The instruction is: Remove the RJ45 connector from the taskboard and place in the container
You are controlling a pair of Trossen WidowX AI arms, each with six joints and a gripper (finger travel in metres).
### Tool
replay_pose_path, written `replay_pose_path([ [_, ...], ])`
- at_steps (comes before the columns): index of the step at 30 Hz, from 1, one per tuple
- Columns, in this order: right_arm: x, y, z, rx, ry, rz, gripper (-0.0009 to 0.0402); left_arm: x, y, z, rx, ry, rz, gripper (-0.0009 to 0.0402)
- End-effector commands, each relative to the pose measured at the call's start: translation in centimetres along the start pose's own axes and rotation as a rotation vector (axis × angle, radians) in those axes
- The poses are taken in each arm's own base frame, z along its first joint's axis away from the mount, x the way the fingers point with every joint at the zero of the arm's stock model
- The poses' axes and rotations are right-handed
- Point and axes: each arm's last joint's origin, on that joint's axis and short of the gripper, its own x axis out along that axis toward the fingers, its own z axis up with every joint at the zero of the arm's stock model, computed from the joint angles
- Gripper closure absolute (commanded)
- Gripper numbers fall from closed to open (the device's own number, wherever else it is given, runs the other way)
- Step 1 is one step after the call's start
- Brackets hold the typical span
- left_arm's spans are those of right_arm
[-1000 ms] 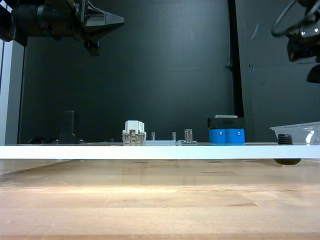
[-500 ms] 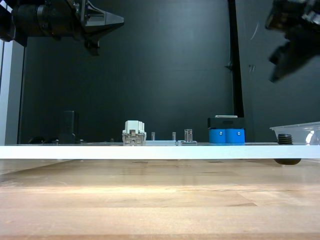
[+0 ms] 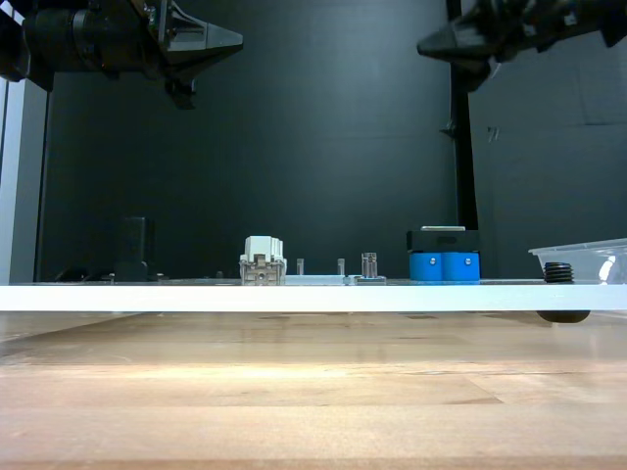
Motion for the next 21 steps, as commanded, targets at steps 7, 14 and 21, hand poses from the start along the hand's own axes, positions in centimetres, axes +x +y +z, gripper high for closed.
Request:
replay_pose_path([
  [7, 0.2, -0.4, 0.1, 0.011, -0.125, -0.017, 0.0393, 0.0, 0.0, 0.0, 0.000, -0.001, 0.000, 0.0393],
  [14, 1.1, -0.5, -2.1, 0.082, -0.171, -0.021, 0.0394, 0.0, 0.0, 0.0, 0.000, -0.001, 0.000, 0.0393],
  [21, 1.5, -0.5, -3.0, 0.098, -0.158, -0.014, 0.0393, 0.0, 0.0, 0.0, 0.000, -0.001, 0.000, 0.0393],
])
